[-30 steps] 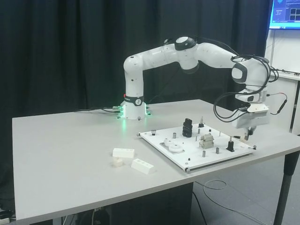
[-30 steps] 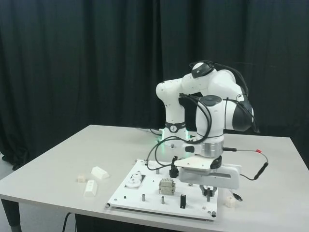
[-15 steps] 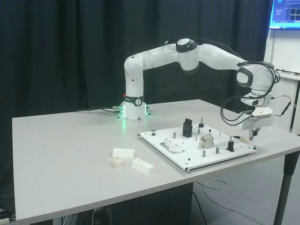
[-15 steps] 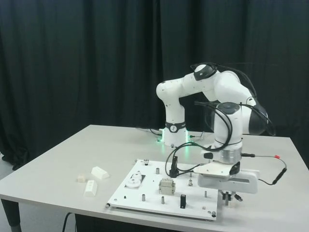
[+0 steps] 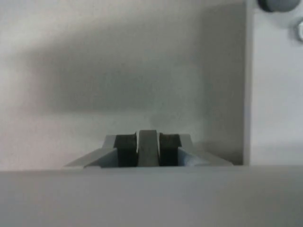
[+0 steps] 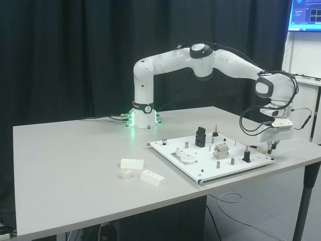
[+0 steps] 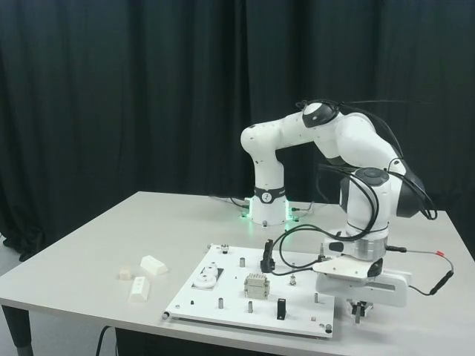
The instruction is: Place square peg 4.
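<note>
Two jaws (image 5: 148, 150) clamp a grey peg (image 5: 147, 147) above the table (image 5: 94, 71).

Glossy white plastic shells cover the robot arm (image 6: 220, 55). The grey table (image 6: 65, 165) looks smooth and matt. The white board (image 7: 230, 300) appears smooth. A black cloth curtain (image 7: 111, 96) hangs behind.

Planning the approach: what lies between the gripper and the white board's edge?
Nothing but a bare strip of grey table, as the wrist view shows. The gripper, shut on a grey peg, hangs beside the white board.
</note>
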You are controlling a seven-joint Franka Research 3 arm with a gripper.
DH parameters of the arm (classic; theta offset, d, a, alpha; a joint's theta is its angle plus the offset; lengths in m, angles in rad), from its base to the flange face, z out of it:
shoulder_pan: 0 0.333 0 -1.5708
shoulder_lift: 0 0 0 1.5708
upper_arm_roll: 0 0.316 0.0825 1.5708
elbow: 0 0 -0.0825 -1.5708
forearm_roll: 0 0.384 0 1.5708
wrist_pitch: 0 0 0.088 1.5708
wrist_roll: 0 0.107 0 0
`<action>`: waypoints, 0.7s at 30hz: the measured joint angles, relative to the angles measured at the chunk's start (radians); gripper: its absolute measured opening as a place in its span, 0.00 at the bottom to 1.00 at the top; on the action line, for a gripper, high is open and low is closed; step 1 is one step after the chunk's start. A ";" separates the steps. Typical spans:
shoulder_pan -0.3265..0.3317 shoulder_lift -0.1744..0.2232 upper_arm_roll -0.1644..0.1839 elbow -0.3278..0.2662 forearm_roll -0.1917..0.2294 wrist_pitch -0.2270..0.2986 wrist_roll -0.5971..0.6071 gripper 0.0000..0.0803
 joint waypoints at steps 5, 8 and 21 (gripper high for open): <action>0.003 0.000 0.012 0.000 -0.013 0.009 0.019 0.12; 0.004 0.000 0.015 0.000 -0.013 0.010 0.023 0.12; 0.003 -0.003 0.018 0.000 -0.014 0.010 0.023 0.36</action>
